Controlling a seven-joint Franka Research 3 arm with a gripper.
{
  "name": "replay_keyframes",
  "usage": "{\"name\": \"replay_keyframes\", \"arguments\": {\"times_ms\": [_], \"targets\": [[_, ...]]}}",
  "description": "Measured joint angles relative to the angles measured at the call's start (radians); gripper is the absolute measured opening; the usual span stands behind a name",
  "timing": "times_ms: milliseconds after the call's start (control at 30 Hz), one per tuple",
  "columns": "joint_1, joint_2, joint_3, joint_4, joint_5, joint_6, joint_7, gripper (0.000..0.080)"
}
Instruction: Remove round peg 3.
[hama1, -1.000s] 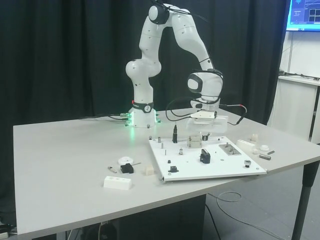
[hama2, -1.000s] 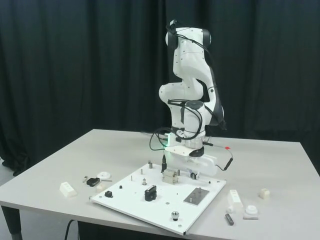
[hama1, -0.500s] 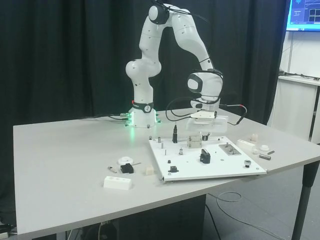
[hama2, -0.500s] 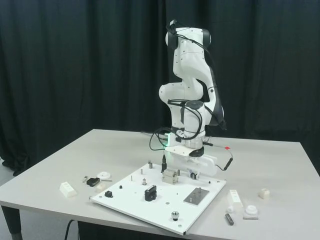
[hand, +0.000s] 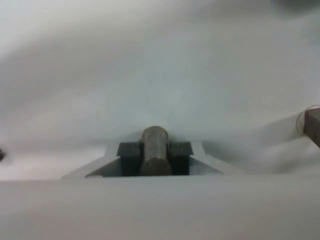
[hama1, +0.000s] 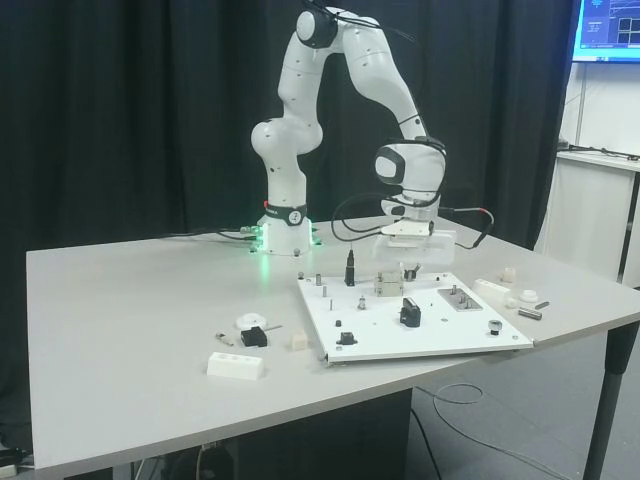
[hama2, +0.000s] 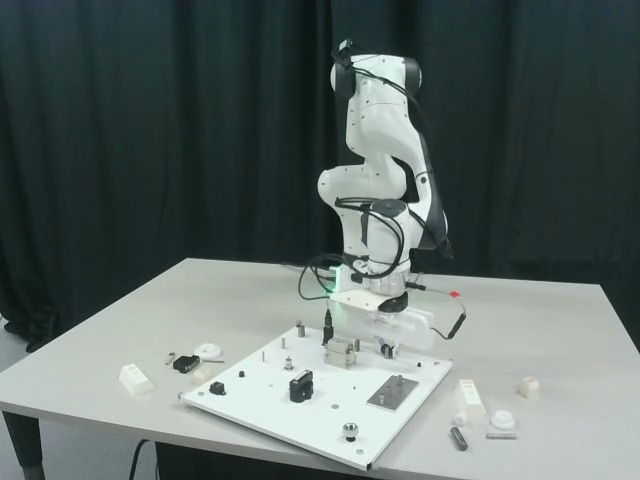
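standing on end between two black pads (hand: 129, 155), the round peg (hand: 155, 156) is a smooth, dull metal cylinder with a flat circular end face turned toward the wrist camera, and the pads press its sides at nine and three o'clock, so the gripper (hand: 155, 159) is pinched onto it. from the room cameras the peg itself is too small to make out; the gripper (hama1: 409, 268) sits low over the far edge of the white board (hama1: 440, 340), at about twelve o'clock from the board's middle. that board is a flat, matte rectangular plate lying on the grey table (hama1: 130, 310). just beside the gripper, toward the board's middle, stands a small blocky metal fixture (hama1: 389, 286), and near it a black upright post (hama1: 350, 270). a black squat block (hama1: 409, 313) sits near the board's centre, a flat grey metal plate with short pins (hama1: 459, 299) lies at three o'clock, and a small knurled ring (hama1: 494, 327) rests near the front corner. off the board at nine o'clock lie a white rectangular block (hama1: 236, 366), a small white cube (hama1: 298, 340), and a white disc (hama1: 250, 321) touching a black part (hama1: 253, 336). at three o'clock, beyond the board, are white rounded pieces (hama1: 515, 296) and a short dark cylinder (hama1: 530, 312). the white arm (hama1: 345, 70) has glossy rounded shells, and a green glow shows at its base (hama1: 283, 238). black pleated curtains (hama1: 120, 110) hang behind.
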Motion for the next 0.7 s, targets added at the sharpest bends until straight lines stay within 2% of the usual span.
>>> {"name": "replay_keyframes", "arguments": {"times_ms": [333, 700], "targets": [[-0.004, -0.031, 0.0, 0.0, -0.007, -0.032, -0.007, 0.0113], [-0.011, -0.093, -0.003, 0.007, -0.02, -0.101, -0.007, 0.0113]]}}
